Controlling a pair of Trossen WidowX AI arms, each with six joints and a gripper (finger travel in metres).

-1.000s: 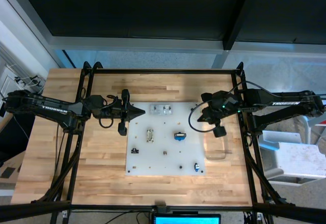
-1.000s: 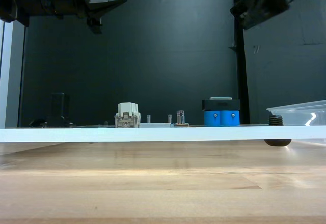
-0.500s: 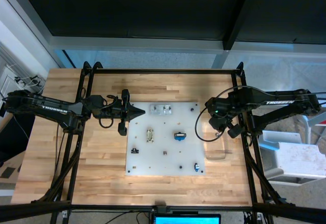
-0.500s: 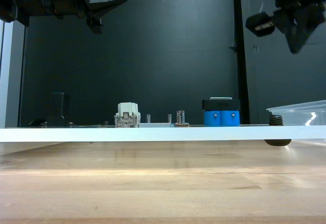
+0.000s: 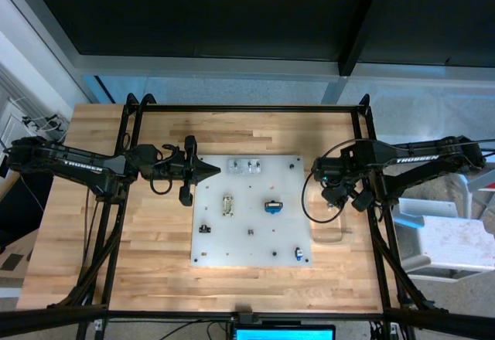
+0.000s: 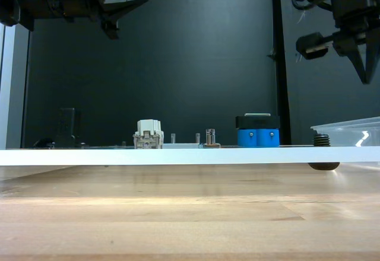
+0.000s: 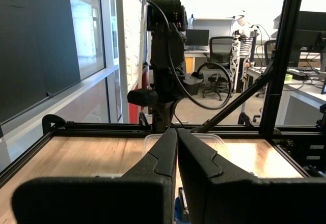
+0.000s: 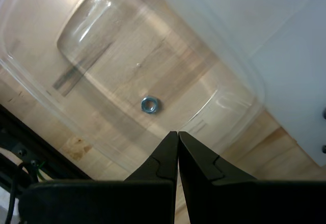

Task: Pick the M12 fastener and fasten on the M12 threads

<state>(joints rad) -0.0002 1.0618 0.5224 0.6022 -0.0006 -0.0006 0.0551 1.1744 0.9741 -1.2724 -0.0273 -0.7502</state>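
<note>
1. Left end effector: at centre-left of the high view, over the left far edge of the white board. In the low view it hangs high at upper left, well above everything. It points sideways across the board, and the left wrist view shows its fingers pressed together, holding nothing.
2. Right end effector: at upper right of the low view, pointing straight down, well above the clear tray. In the high view it sits just right of the board, over the tray's far end.
3. Right end effector state: the right wrist view shows the two fingertips touching, closed and empty.
4. M12 fastener: lies flat on the tray floor, alone, in line ahead of the right fingertips and apart from them. It is too small to make out in the high view.
5. M12 threads: short black stud at right of the low view, on the board's near right part. Its ribs are bare, with no nut on it. It only overlaps the tray by line of sight.
6. Other board items: blue connector block is right of centre and grey-white connector left of centre, both untouched.
7. The board lies on the wooden bench, and the tray stands on the bench just beside the board's right edge.
</note>
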